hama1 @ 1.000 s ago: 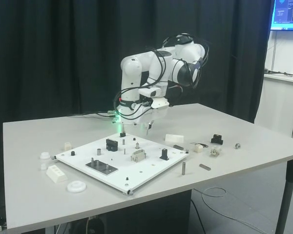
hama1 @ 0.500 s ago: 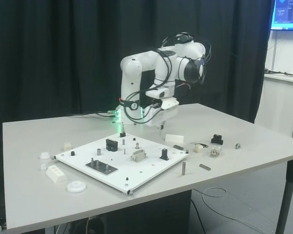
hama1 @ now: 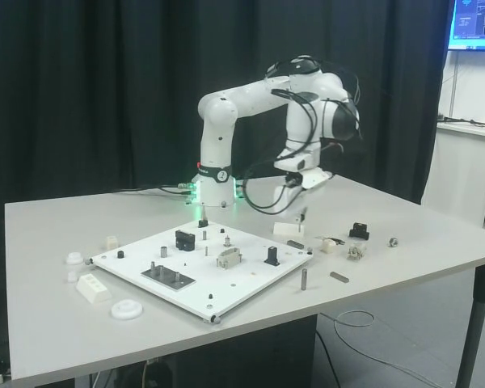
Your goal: Place round peg 1.
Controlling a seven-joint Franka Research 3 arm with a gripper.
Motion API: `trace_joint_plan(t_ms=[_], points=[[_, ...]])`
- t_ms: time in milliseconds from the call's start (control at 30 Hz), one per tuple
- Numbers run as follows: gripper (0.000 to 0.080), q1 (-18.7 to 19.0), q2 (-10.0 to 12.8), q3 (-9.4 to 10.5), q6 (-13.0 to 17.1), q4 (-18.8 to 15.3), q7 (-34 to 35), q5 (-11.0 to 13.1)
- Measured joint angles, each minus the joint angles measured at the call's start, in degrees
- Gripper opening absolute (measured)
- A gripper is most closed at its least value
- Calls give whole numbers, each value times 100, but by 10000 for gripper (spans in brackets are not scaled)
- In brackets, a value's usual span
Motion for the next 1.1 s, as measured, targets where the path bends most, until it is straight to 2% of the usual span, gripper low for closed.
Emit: trace_joint_plan(t_ms=[433,733,767,933,967,1100], points=[[16,308,1,485,539,181,513,1],[16,459,1,626,771,181,686,1],[80,471,1,635,790,180,701,0],[80,510,1,646,805,181,795,-1],[403,514,0,646,807,182,797,-2],[403,528,-2,635,818,193,797,-7]])
